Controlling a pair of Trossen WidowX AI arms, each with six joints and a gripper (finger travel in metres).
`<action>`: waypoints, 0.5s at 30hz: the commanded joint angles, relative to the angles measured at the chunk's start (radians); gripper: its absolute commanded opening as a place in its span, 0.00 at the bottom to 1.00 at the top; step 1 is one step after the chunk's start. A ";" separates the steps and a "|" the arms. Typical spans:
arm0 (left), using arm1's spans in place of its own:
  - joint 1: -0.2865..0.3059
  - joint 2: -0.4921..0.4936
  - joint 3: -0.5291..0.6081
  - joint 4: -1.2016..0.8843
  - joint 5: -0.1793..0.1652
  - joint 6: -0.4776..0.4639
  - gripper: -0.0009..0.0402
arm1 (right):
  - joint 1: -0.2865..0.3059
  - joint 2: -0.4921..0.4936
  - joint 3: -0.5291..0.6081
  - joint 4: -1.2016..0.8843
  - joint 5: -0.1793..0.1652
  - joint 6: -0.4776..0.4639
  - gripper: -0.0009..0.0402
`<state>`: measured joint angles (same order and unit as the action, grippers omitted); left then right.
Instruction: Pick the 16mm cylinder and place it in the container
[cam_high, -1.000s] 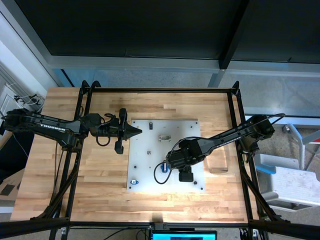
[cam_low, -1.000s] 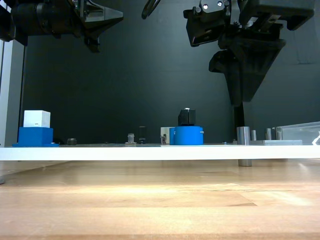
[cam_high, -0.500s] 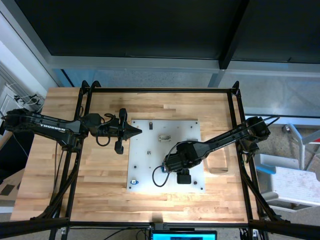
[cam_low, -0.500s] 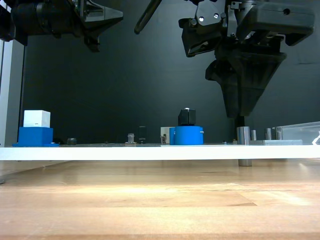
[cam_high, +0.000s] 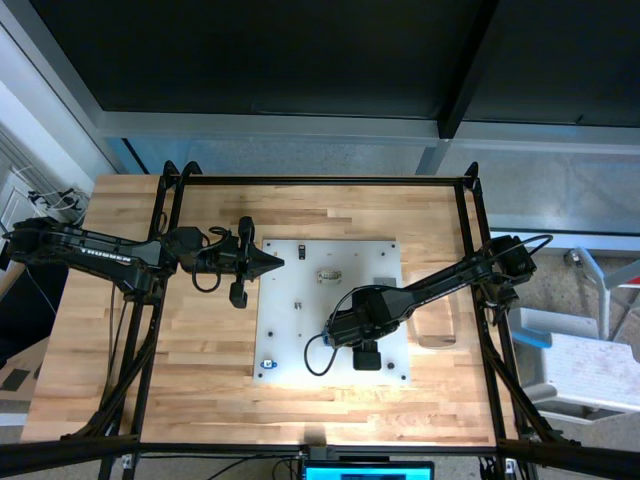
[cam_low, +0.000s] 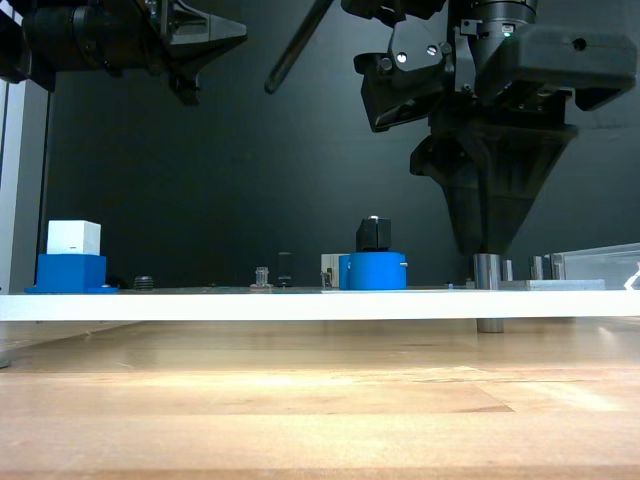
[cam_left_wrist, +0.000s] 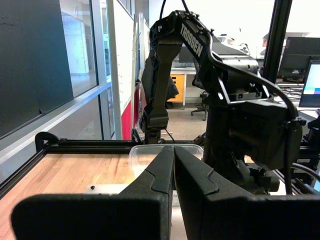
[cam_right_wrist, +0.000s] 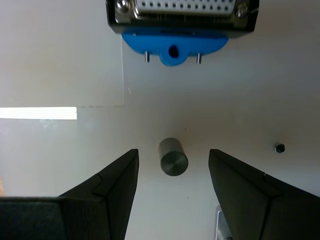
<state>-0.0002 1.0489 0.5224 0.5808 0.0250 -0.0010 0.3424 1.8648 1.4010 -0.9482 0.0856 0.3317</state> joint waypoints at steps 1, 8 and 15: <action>0.000 0.000 0.000 0.000 0.000 0.000 0.02 | 0.000 0.000 -0.013 0.023 -0.001 0.001 0.49; 0.000 0.000 0.000 0.000 0.000 0.000 0.02 | 0.000 0.000 -0.038 0.054 -0.008 0.001 0.44; 0.000 0.000 0.000 0.000 0.000 0.000 0.02 | 0.000 0.000 -0.050 0.055 -0.008 0.001 0.41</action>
